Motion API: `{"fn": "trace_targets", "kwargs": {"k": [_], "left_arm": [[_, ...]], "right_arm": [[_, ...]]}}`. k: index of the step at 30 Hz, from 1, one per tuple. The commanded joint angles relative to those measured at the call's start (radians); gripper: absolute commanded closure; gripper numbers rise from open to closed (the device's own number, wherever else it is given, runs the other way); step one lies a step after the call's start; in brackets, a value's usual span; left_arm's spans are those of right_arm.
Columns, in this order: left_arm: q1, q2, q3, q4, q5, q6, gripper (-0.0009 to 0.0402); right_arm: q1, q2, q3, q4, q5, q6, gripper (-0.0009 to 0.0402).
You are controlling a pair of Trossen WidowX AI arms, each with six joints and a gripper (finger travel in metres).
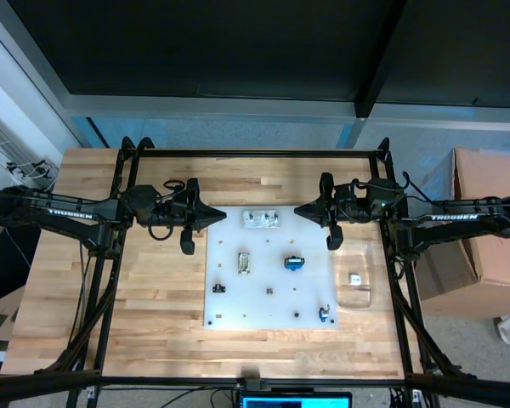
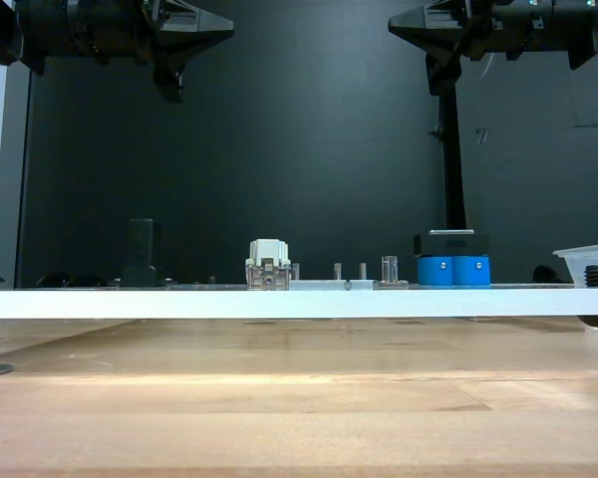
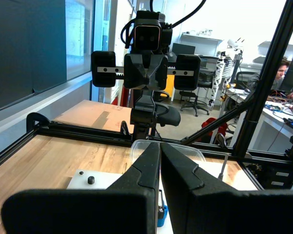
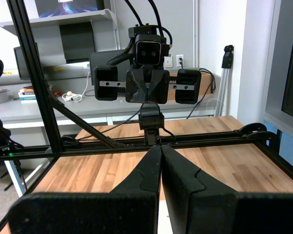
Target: Pick the RJ45 connector and install on the taskboard
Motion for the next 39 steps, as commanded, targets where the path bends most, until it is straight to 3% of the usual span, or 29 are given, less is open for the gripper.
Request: {"fn": "trace_targets", "kwargs": {"k": [1,39], "left_arm": [[0.000,0.000,0.000,0.001,0.000,0.000,0.0393],[0.000,0.000,0.000,0.000,0.000,0.000,0.0393]], "right_arm": [[0.000,0.000,0.001,0.000,0.001,0.000,0.0393],[0.002,0.000,0.001,-0.020,0.001,0.001,0.0393]]}}
